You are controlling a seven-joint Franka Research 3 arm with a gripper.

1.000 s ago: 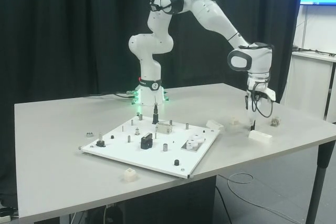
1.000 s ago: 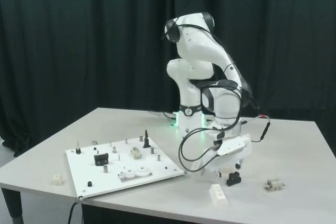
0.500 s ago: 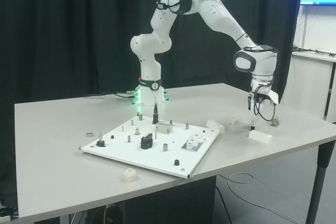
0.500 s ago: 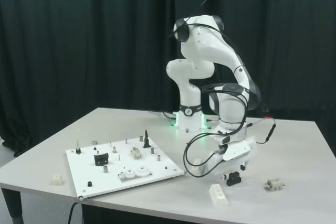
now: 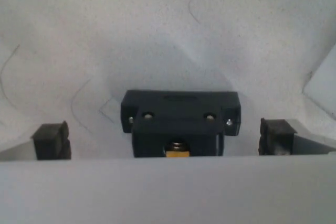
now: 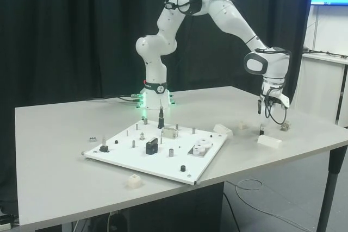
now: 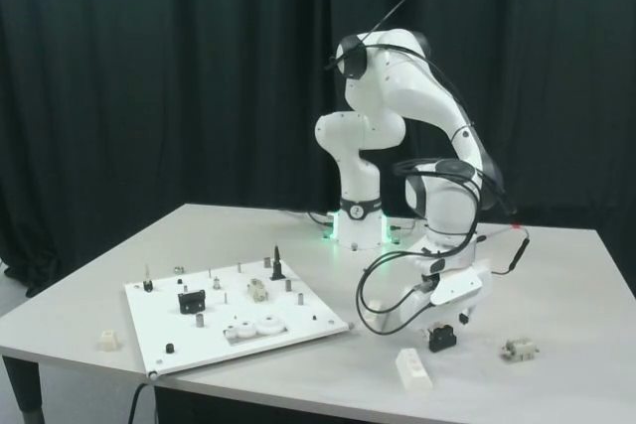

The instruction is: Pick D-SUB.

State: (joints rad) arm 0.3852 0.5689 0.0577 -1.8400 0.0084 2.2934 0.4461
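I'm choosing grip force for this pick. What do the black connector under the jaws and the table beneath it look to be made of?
The black D-SUB connector housing looks like matte moulded plastic: dull, even surface, with small shiny screw heads that look metallic. The grey table looks like a smooth hard laminate with fine scratches, though its material is uncertain.

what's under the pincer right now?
The black D-SUB lies on the grey table between the open pincer's fingertips, apparently not yet gripped. Its near end is hidden by the wrist housing.

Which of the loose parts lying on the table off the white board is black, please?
The D-SUB, right under the tool. The block in front of it and the cube by the board are white.
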